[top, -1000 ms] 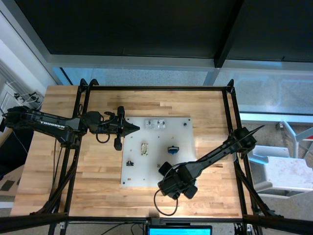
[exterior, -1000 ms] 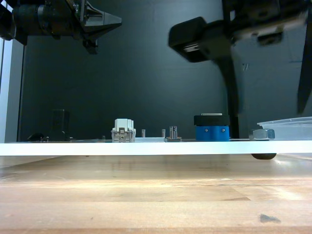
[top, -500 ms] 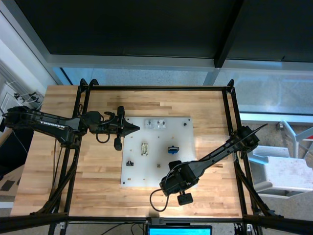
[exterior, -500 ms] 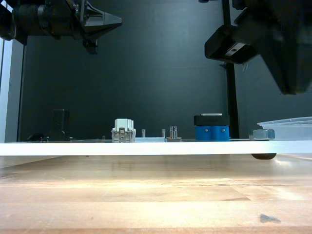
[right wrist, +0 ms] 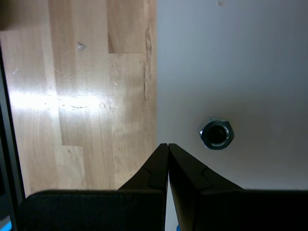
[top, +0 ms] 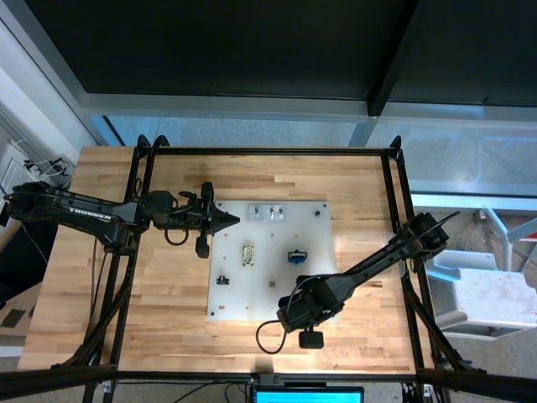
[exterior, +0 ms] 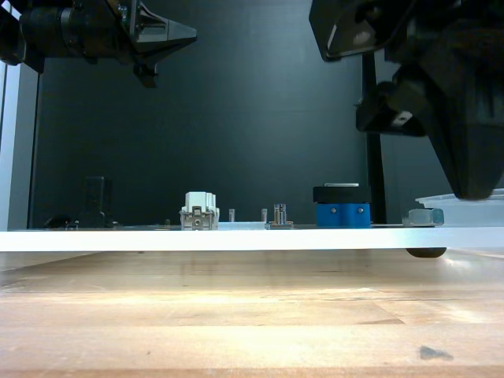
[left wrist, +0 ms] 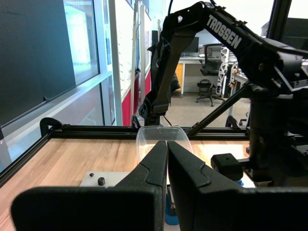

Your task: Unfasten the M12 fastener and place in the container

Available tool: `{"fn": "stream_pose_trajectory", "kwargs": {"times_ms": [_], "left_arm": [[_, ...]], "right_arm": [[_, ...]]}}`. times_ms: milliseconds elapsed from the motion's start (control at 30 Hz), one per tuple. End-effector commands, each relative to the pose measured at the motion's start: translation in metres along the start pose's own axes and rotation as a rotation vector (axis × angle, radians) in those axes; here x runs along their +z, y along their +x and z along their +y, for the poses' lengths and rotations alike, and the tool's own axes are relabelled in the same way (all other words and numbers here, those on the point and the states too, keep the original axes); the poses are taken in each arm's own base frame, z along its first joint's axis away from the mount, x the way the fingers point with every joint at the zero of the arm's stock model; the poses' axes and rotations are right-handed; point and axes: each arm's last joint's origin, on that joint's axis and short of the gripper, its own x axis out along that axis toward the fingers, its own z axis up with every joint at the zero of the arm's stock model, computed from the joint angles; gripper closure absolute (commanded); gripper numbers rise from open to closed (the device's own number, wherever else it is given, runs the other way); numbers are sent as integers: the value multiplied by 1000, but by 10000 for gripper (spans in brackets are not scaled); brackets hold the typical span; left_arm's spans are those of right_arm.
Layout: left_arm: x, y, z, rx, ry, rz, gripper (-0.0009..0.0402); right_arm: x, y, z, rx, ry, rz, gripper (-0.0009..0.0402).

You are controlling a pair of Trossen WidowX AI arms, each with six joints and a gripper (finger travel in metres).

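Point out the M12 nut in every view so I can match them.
High view: not seen; right gripper covers the white board's near right edge; left gripper hovers far left.
Low view: M12 nut at right, before the clear tray.
Left wrist view: not in it.
Right wrist view: nut beside the shut right gripper.
Shared landmark: the white board.

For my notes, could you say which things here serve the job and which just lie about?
Job: small silver hex nut; clear plastic tray; right gripper, shut, near the nut.
Idle: blue square block; pale connector; left gripper, shut, raised over the white board.
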Motion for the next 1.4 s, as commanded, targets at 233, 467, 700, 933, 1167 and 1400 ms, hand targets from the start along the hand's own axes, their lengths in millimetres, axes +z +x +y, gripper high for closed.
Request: {"fn": "stream_pose_trajectory", "kwargs": {"times_ms": [233,467,700,933,1167,1400], "left_arm": [[0,0,0,0,0,0,393],[0,0,0,0,0,0,393],[0,0,0,0,0,0,393],[0,0,0,0,0,0,393],[0,0,0,0,0,0,393],[0,0,0,0,0,0,393]], "right_arm": [[-2,6,-7,-12,12,-23,394],[-2,7,-11,-42,19,-18,394],[-4,7,-12,-62,18,-8,394],[-4,7,-12,-67,18,-13,393],[-4,4,-17,-222,12,-58,394],[-3,-15,-22,-458,38,-121,393]]}}
